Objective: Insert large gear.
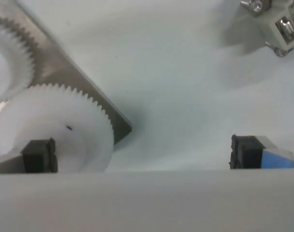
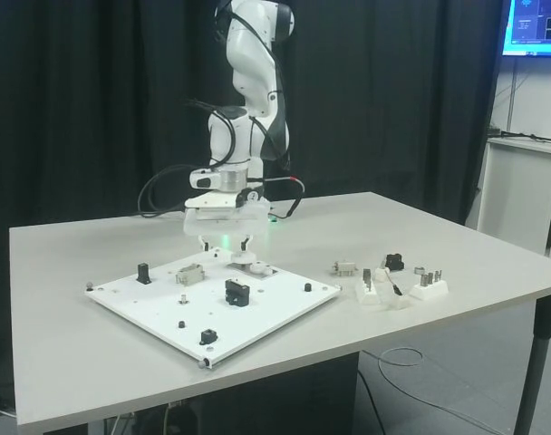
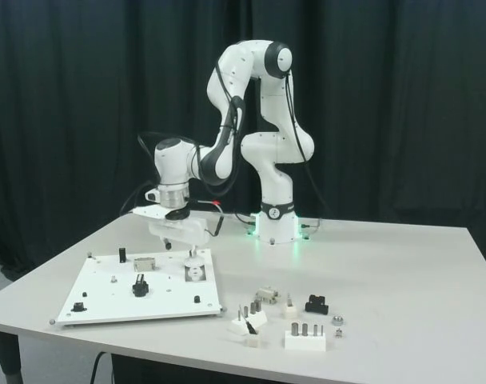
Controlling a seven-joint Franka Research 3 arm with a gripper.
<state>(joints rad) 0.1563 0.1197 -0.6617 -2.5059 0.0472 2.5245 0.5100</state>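
Hanging the gripper (image 1: 142, 153) just above the gear (image 1: 55, 128), jaws standing wide apart and clamping nothing. Showing the gear lying flat on the plate (image 1: 65, 72), teeth touching or nearly touching those of a second gear (image 1: 7, 58); not showing whether seating on the shaft is complete. Placing one pad (image 1: 39, 155) over the gear's face and the other well apart, over bare board (image 1: 185, 96). Risking, in judgement, a strike on the gear face if descending from this offset, tilting the gear and jamming it on the shaft. Risking also a sideways shove if closing off-centre, forcing tooth onto tooth against the second gear instead of tooth into gap. Risking a false finish if withdrawing without confirming full depth. Calling, probably, for centring before any further contact. Resting the white board flat on the grey table (image 2: 439, 236), carrying small black fixtures (image 2: 236, 292) and a bracket (image 1: 277, 29) near the plate. Holding two white stands (image 2: 430, 287) of spare parts beside the board, apart from it. Glowing green at the arm base (image 3: 273, 232). Closing the room behind with a black curtain (image 2: 76, 91); showing a screen (image 2: 534, 23) and a white cabinet (image 2: 520, 181) at the far side.
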